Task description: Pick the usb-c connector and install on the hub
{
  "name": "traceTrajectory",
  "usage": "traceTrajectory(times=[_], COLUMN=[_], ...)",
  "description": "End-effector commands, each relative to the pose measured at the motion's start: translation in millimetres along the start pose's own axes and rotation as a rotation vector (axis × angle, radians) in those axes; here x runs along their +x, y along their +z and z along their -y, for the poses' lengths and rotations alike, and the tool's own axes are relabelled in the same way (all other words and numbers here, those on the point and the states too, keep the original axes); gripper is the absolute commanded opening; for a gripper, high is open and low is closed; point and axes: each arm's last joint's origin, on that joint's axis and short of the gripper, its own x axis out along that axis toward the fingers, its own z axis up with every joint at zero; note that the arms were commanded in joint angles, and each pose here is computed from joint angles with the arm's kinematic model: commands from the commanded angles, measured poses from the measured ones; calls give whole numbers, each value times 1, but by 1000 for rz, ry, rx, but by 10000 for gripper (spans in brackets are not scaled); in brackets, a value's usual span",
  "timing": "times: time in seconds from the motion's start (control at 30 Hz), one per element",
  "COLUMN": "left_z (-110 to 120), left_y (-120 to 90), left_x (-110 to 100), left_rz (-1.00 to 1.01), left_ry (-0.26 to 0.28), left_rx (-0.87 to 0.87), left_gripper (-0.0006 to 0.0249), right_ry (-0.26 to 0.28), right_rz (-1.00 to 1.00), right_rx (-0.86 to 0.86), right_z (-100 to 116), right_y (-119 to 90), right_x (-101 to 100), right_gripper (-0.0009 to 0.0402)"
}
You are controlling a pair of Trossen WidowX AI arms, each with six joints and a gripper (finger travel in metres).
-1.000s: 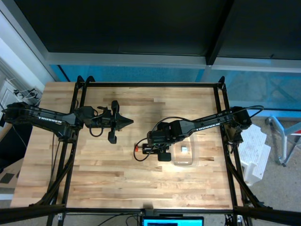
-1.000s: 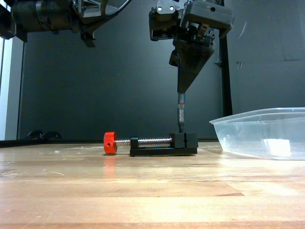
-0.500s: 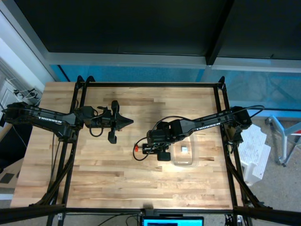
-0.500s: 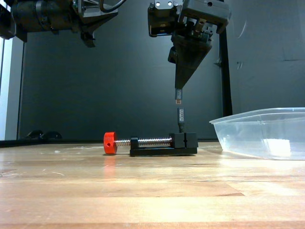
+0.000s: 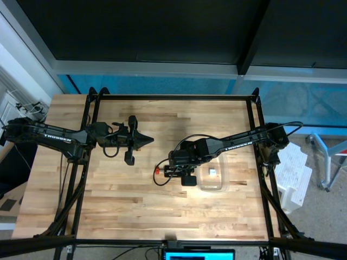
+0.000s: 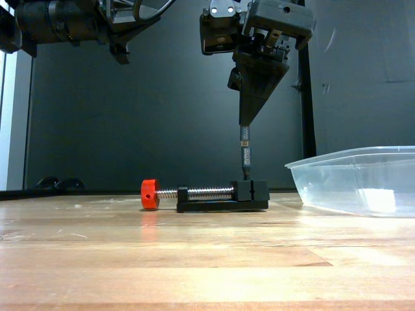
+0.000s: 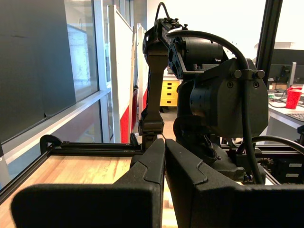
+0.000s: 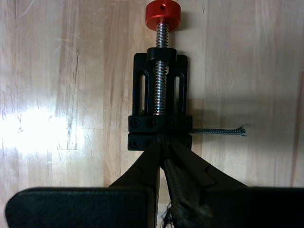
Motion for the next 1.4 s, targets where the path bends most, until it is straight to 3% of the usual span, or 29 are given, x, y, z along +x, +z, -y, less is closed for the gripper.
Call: traceTrajectory(times=[0.03,0.3,1.4], left_z=[0,0,0], left_y=[0,0,0], left_x=[0,0,0], left_rz=[0,0,0], left_ry=[0,0,0], left_rx=[0,0,0], left_gripper=[0,0,0], right_ry=[-1,0,-4], right_rz=[-6,4,-3], right_rx=[-1,2,-1], right_z=[0,1,4], right_y=[0,-1,-3], right_x=[2,-5,0], right_gripper=[0,0,0])
